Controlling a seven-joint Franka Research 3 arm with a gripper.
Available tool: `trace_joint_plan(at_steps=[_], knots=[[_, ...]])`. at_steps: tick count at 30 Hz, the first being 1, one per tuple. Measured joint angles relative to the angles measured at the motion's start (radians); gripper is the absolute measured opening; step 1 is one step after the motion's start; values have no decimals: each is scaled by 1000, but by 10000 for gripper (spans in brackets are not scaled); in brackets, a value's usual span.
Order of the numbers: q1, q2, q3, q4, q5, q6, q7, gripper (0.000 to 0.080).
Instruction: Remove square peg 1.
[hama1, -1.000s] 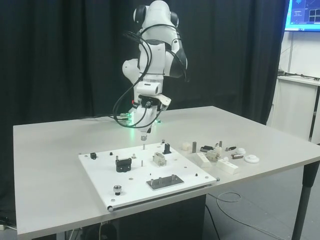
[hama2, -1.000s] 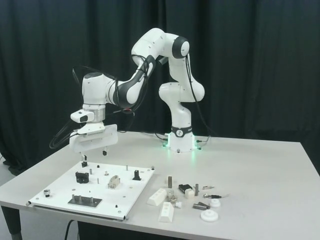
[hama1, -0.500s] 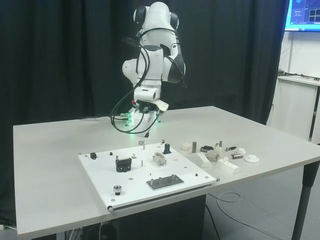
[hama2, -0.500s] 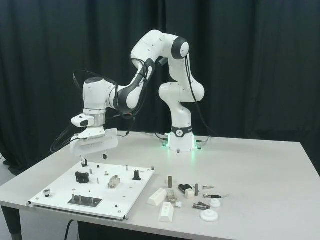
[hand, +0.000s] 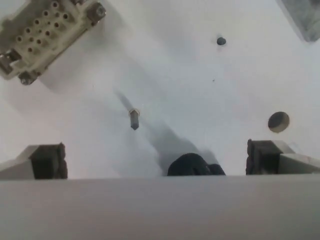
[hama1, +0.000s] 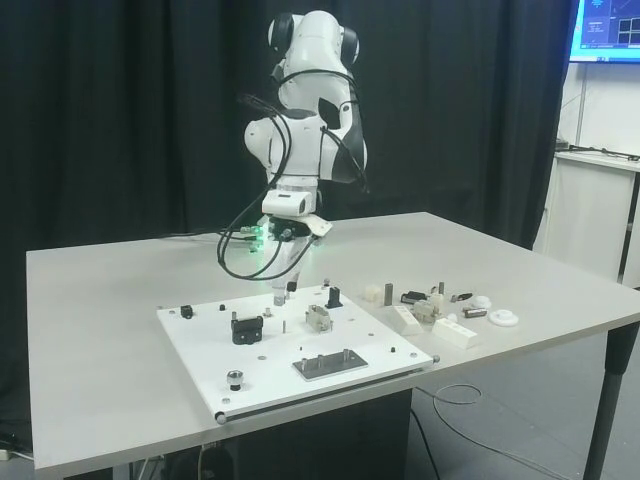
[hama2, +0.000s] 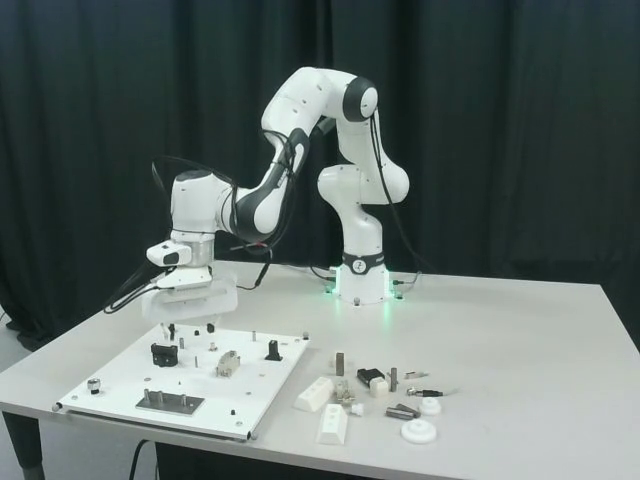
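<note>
A small grey peg (hand: 134, 119) stands upright on the white board (hand: 200, 85), with nothing holding it. My gripper (hand: 156, 159) is open; its two fingers (hand: 47, 161) stand wide apart with nothing between them. In the first room view the gripper (hama1: 284, 292) hangs low over the back part of the board (hama1: 370, 345). The second room view shows the gripper (hama2: 191, 328) just above the board (hama2: 110, 385). A black part (hand: 195, 165) shows half hidden at the gripper's body.
A white multi-pin connector (hand: 47, 37), a round hole (hand: 278, 121) and a grey plate (hama1: 323, 364) are on the board, along with black brackets (hama1: 245, 328). Loose white and grey parts (hama1: 440, 315) lie on the grey table (hama1: 100, 300) beside the board.
The arm has come down and drawn in over the board; the gripper now hangs much closer to its surface. Nothing was taken hold of.
</note>
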Motion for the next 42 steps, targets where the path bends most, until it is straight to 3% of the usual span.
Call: trace_joint_plan(at_steps=[14,42], knots=[[-2,45,0,-2,55,9,-43,800],[-3,110,2,1,104,35,-64,800]])
